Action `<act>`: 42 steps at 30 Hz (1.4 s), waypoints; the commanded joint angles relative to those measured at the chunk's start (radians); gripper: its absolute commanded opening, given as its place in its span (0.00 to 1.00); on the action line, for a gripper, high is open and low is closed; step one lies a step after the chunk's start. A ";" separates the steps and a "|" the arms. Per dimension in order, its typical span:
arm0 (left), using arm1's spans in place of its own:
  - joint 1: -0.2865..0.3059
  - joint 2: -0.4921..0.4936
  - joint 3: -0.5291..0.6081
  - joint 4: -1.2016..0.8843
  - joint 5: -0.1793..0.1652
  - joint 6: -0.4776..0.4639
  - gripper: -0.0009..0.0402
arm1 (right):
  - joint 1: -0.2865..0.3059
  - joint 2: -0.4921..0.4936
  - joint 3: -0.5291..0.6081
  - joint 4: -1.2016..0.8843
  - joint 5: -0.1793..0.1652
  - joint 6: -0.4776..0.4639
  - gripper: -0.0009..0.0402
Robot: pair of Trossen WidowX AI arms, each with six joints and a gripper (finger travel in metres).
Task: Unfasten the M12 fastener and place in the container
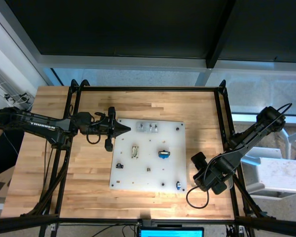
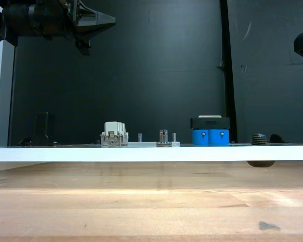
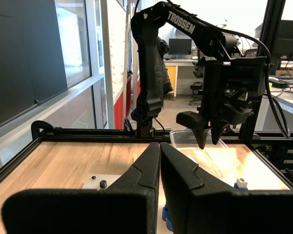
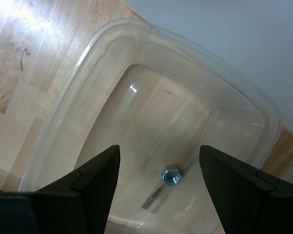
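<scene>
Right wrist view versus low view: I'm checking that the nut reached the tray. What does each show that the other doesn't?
Only the right wrist view: the silver nut lying inside the clear tray, below the open right gripper. Only the low view: the bare ribbed stud, the blue connector, and the left gripper held high at the left. Both: the wooden table.

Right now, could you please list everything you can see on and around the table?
nut: one, silver, inside the container
container: one, clear, right of the board
stud: one, black, bare, board's near right edge
board: one, white, mid-table
blue connectors: two, mid-board and near right corner
silver post: one, mid-board
table: one, wooden
left gripper: one, black, shut, above board's far left corner
right gripper: one, black, open, above the container
</scene>
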 commanded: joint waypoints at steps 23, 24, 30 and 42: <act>0.000 0.000 0.000 0.000 0.000 0.000 0.02 | 0.000 0.000 0.001 0.095 0.000 0.000 0.58; 0.000 0.000 0.000 0.000 0.000 0.000 0.02 | 0.000 0.000 0.001 0.102 0.000 0.000 0.58; 0.000 0.000 0.000 0.000 0.000 0.000 0.02 | 0.000 0.000 0.001 0.140 0.000 0.000 0.58; 0.000 0.000 0.000 0.000 0.000 0.000 0.02 | 0.000 0.000 0.001 0.180 0.000 0.000 0.58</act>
